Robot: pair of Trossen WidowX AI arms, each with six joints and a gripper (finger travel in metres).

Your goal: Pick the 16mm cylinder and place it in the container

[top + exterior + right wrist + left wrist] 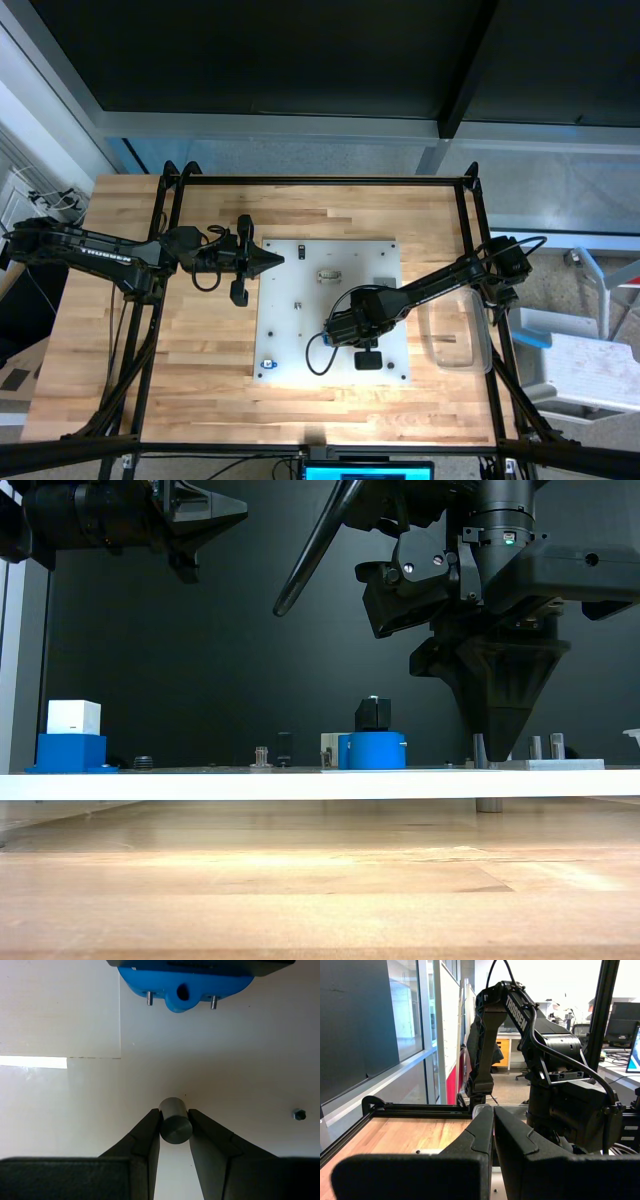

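Pinching the 16mm cylinder [175,1127] on the board [290,340], the right gripper [174,1115] seems ready to lift for the container [455,335]; the left gripper [493,1110] hangs closed, empty, beside the board.

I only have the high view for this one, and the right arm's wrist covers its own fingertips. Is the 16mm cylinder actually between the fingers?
Observer: Yes. In the right wrist view the 16mm cylinder stands upright on the white board, with both fingers of the right gripper touching its sides.
Operator: Is it off the board?
Observer: It appears not. In the low view the right gripper's tips reach down to the board's surface.
Operator: And the left gripper? From above I just see it at the board's left edge.
Observer: The left wrist view shows the left gripper with its fingers pressed together and nothing between them.
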